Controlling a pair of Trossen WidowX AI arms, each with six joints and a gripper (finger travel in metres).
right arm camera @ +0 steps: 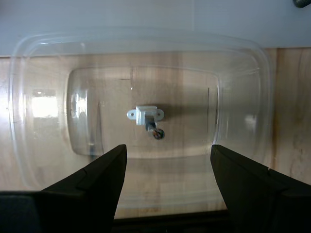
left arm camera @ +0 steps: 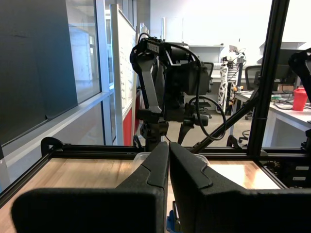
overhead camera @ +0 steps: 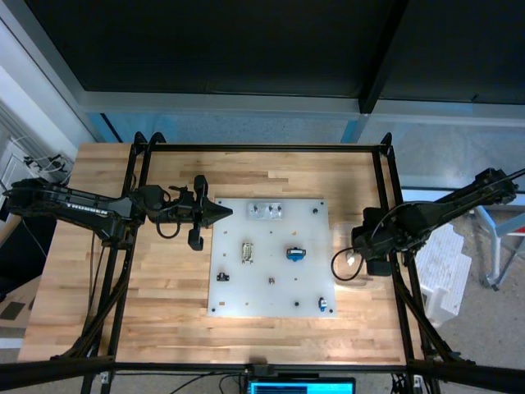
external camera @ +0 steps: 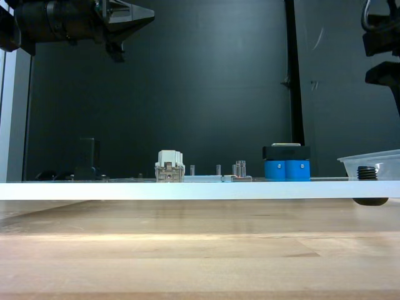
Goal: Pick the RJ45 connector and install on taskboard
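Robotics lab: wooden table (overhead camera: 164,328), glass partitions (left arm camera: 85,58), office desks (left arm camera: 287,109), chairs (left arm camera: 252,77) beyond.

White brand lettering "TROSSEN", printed along the dark left arm (overhead camera: 86,208), seen from above

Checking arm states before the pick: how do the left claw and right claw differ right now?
Left claw is shut; right claw is open wide. Left claw points level, high over the taskboard's left edge; right claw points down over the clear tray beside the board. The RJ45 connector lies in the tray under the right claw's gap; the left claw is nowhere near it. Shared: both black, neither holds anything.
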